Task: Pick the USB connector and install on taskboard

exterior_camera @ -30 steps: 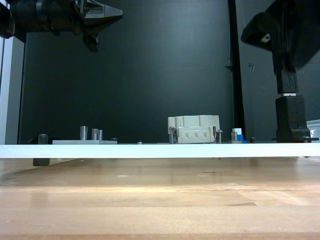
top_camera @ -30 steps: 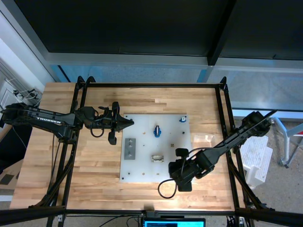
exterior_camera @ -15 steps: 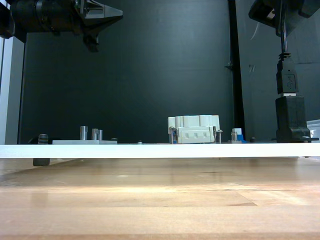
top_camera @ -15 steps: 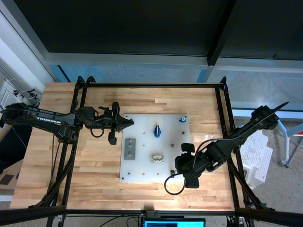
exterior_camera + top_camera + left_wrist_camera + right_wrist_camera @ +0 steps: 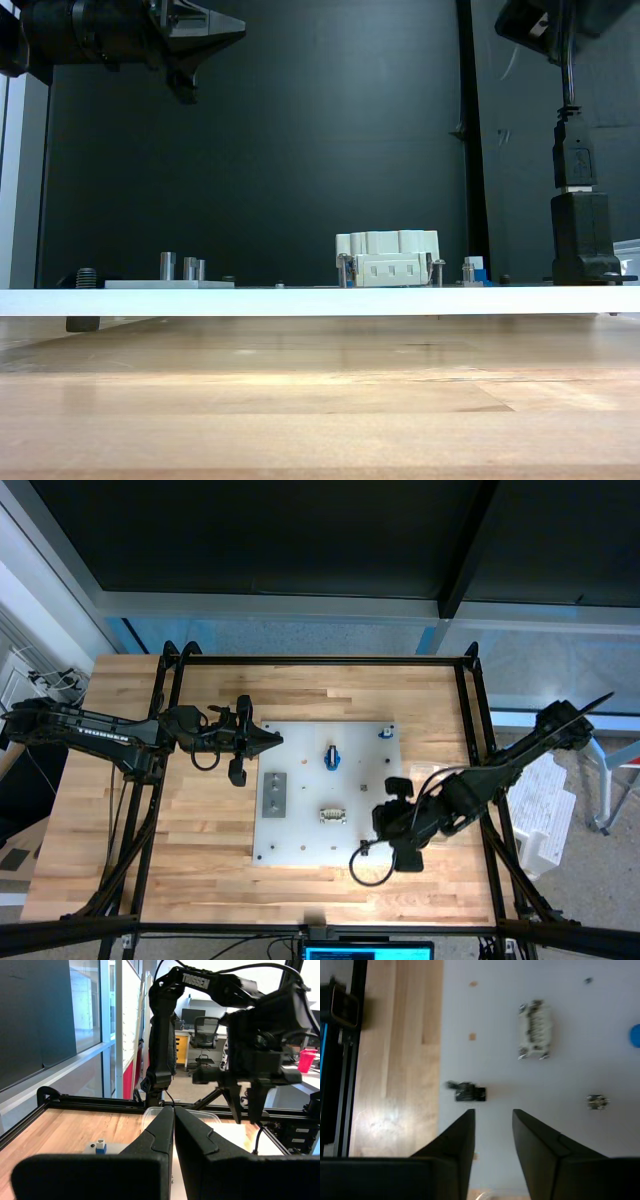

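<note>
While the right gripper [image 5: 493,1116] hangs above the near right part of the large flat white square taskboard [image 5: 310,840], I read its two fingers as spread apart, with nothing clamped between them. From the right wrist camera, bare board surface shows through the gap.

1. USB connector. The tiny black USB connector [image 5: 577,165] stands upright on the taskboard, near its right edge. Its lower end sits in the top of the small black socket [image 5: 583,240], and a thin pale metal band shows at the joint. A thin black cable [image 5: 566,90] rises from the top of the connector toward the right gripper. The gripper fingers do not touch the connector.

2. Other taskboard parts. The silver multi-pin socket [image 5: 535,1030] sits near the middle of the taskboard. The grey metal block [image 5: 273,793] lies at the taskboard's left side. The blue upright part [image 5: 332,757] stands farther back on the taskboard.

3. Left gripper. The left gripper [image 5: 173,1112] hovers high over the far left corner of the taskboard. Its fingers are pressed together and hold nothing.

4. Support. The taskboard lies flat on the light wooden table [image 5: 200,830].
</note>
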`<state>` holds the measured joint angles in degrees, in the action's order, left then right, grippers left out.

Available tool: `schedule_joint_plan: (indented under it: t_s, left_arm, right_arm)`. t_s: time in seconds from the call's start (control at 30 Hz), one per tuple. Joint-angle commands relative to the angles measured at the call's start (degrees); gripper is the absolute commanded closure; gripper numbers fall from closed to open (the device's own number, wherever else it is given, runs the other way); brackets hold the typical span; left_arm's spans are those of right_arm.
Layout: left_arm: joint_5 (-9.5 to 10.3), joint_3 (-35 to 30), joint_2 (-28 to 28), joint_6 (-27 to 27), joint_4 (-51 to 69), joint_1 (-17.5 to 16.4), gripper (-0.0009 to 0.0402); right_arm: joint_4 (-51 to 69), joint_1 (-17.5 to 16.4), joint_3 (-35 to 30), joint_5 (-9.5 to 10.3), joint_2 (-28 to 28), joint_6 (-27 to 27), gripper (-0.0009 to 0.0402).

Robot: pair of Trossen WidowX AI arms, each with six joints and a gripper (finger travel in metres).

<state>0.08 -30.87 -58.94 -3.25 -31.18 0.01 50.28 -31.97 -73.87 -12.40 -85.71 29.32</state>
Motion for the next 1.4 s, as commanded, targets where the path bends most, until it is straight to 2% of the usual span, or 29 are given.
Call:
schedule_joint_plan:
  t_s: [0.03, 0.13, 0.27, 0.53, 0.6, 0.87, 0.93, 1.03, 1.13, 1.4]
  left_arm:
    - [-0.02, 0.0, 0.0, 0.0, 0.0, 0.0, 0.0393]
    - [-0.02, 0.0, 0.0, 0.0, 0.0, 0.0, 0.0393]
    - [-0.02, 0.0, 0.0, 0.0, 0.0, 0.0, 0.0393]
    - [-0.02, 0.0, 0.0, 0.0, 0.0, 0.0, 0.0393]
    - [-0.02, 0.0, 0.0, 0.0, 0.0, 0.0, 0.0393]
    - [-0.02, 0.0, 0.0, 0.0, 0.0, 0.0, 0.0393]
    - [-0.02, 0.0, 0.0, 0.0, 0.0, 0.0, 0.0393]
    - [-0.02, 0.0, 0.0, 0.0, 0.0, 0.0, 0.0393]
    - [-0.02, 0.0, 0.0, 0.0, 0.0, 0.0, 0.0393]
    - [-0.02, 0.0, 0.0, 0.0, 0.0, 0.0, 0.0393]
  right_arm:
    - [-3.7, 2.4, 3.5, -0.07, 3.9, -1.8, 0.0352]
    - [-7.6, 5.1, 7.2, -0.13, 8.3, -4.9, 0.0398]
    - [-12.3, 9.2, 11.5, -3.08, 14.4, -8.9, 0.0390]
    - [-28.3, 18.6, 19.1, -2.80, 24.0, -20.1, 0.0393]
    - [-34.2, 21.2, 21.4, -1.88, 25.9, -22.3, 0.0393]
    - [-57.1, 29.6, 30.7, 6.29, 28.6, -24.6, 0.0393]
    - [-61.2, 30.9, 32.5, 7.67, 28.6, -25.0, 0.0393]
    - [-65.6, 32.2, 34.9, 8.17, 28.9, -25.4, 0.0393]
    - [-68.8, 33.0, 36.8, 10.67, 29.4, -25.5, 0.0393]
    - [-72.5, 33.0, 39.9, 10.67, 29.7, -25.1, 0.0393]
